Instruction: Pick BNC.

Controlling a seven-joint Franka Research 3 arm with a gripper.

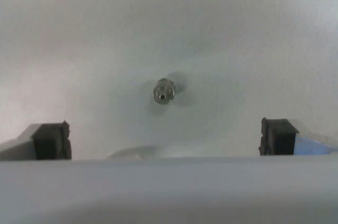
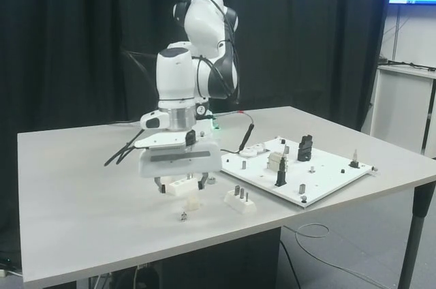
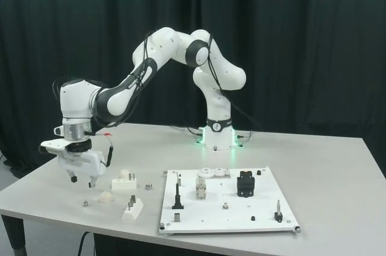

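Note:
The BNC [image 1: 163,91] is a small grey metal connector standing upright on the grey table, seen end-on in the wrist view. It stands alone near the table's front edge in the first room view [image 2: 182,217] and near the front left corner in the second room view [image 3: 86,203]. My gripper [image 1: 163,139] hangs open a short way above it, pointing straight down, with the connector below the gap between the black fingertips [image 1: 50,140]. Both room views show the gripper [image 2: 182,184] [image 3: 82,181] holding nothing.
Close by the connector are a small round white piece [image 2: 194,202], a white holder block [image 3: 123,183] and a white block with upright pins [image 2: 240,200]. A white assembly board [image 2: 327,178] with several mounted parts lies further right. The table's front edge [image 2: 170,256] is near.

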